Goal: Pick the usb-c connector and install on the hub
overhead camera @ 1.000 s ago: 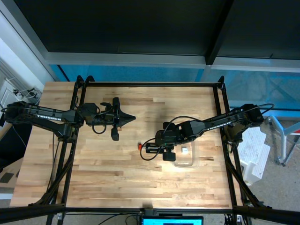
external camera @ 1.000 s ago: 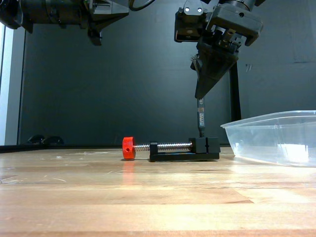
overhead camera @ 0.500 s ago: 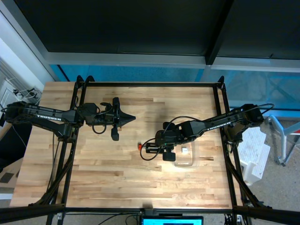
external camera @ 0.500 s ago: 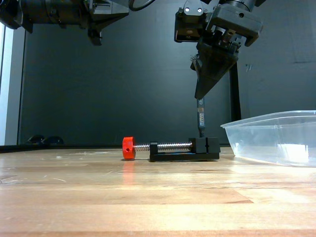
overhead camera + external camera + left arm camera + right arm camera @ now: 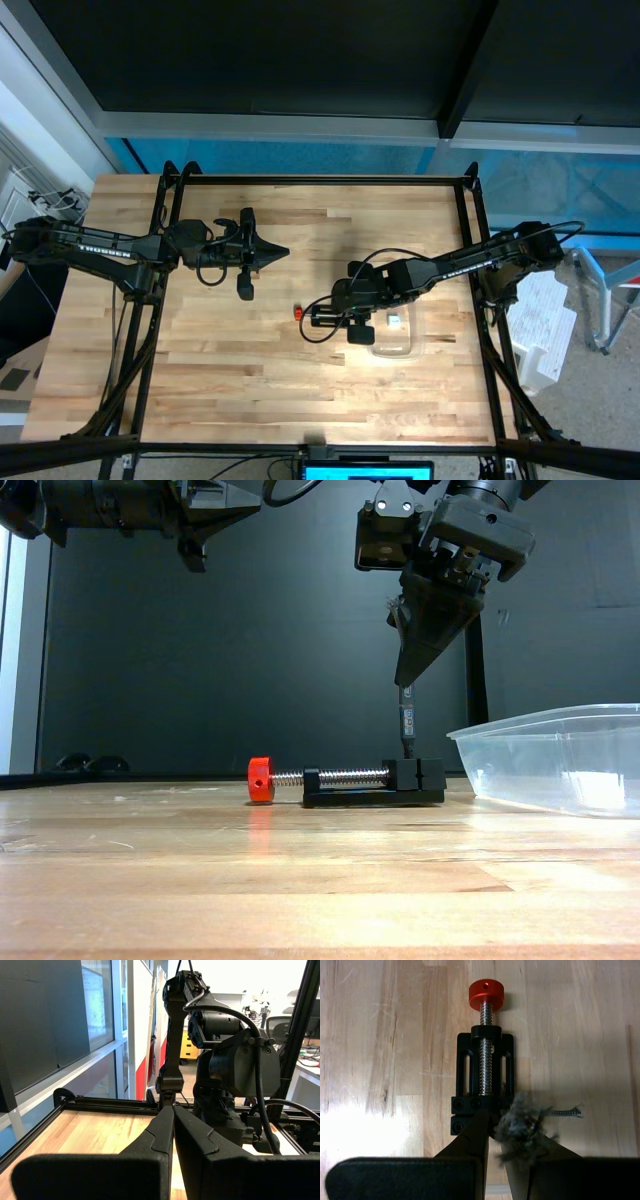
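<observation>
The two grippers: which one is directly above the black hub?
The right gripper, shut on the usb-c connector over the hub; the left gripper hangs shut far to the left.

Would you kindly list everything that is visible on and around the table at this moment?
table: one, light wood, under everything.
tray: one, clear plastic, on the table's right half.
square piece: one, white-grey, inside the tray.
hub: one, black with orange-red knob, on the table left of the tray.
usb-c connector: one, dark grey, upright, lower end at the hub's block.
left gripper: one, black, shut, parked high over the table's left half.
right gripper: one, black, shut on the usb-c connector above the hub.
</observation>
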